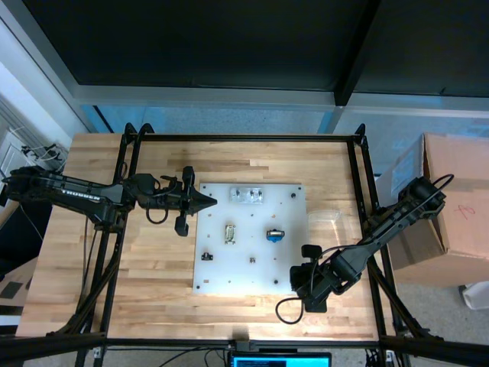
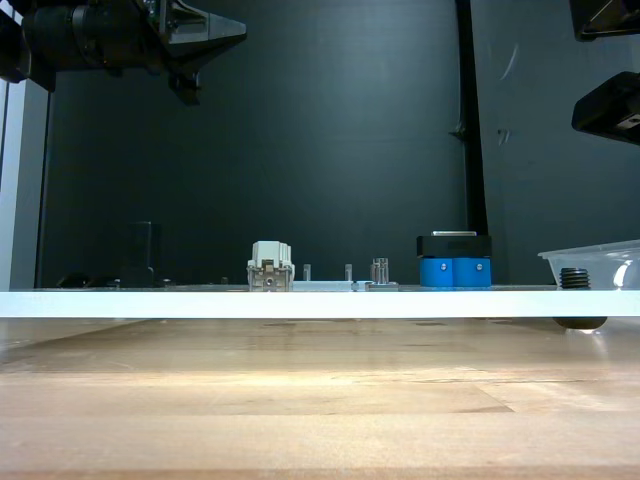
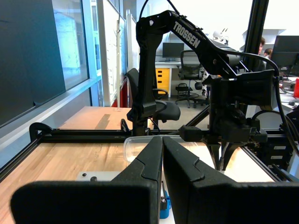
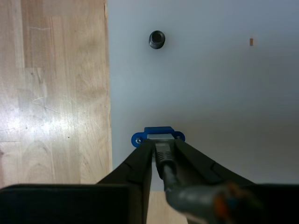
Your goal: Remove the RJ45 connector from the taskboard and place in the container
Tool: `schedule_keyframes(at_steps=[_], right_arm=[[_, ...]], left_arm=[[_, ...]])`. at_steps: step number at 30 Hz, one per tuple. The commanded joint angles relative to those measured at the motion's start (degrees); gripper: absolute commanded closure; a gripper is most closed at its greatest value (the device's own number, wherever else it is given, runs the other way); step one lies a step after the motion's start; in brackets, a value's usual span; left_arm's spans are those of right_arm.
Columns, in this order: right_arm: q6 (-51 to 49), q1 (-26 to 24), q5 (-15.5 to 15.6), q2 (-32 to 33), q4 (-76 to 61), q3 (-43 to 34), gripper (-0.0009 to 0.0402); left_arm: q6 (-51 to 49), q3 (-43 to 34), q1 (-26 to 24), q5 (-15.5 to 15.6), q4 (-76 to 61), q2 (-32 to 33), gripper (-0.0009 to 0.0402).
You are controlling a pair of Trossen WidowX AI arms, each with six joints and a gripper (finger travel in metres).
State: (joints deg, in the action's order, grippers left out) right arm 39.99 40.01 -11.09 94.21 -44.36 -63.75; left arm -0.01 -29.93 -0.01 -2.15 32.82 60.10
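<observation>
- The left arm reaches level, high over the counter (image 1: 84, 267). The left gripper (image 1: 212, 201) has its fingers (image 3: 145, 172) clenched on nothing.
- The right arm bends down. The right gripper (image 4: 162, 144) grasps the RJ45 connector (image 4: 163, 156) between its fingers, with the connector's tip at the blue seat (image 4: 158, 135) just past the fingertips.

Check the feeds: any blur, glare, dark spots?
Right wrist: cable blurred up close; connector sharper, held in the right gripper over the board. Left wrist: blown-out background behind the left gripper, raised at the board's left edge. Low: near table soft. High: evenly lit.
</observation>
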Motion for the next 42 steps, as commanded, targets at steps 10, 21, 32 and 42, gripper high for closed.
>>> schedule_keyframes(at_steps=[10,21,32,42], right_arm=[[0.07,0.00,0.17,-0.11,0.13,-0.04,0.0394],[0.07,-0.02,0.11,-1.88,-0.52,-1.14,0.0393],[0.07,-1.49,0.13,-7.10,-1.25,-1.14,0.0393],[-1.53,-3.61,0.17,-10.97,-3.80,-0.96,0.0393]], left_arm=[[0.00,-0.02,0.02,0.02,0.02,0.02,0.0393],[0.00,-0.02,0.02,0.02,0.04,0.02,0.0393],[0.00,-0.02,0.00,0.00,0.02,0.02,0.0393],[0.00,-0.02,0.00,0.00,0.02,0.02,0.0393]])
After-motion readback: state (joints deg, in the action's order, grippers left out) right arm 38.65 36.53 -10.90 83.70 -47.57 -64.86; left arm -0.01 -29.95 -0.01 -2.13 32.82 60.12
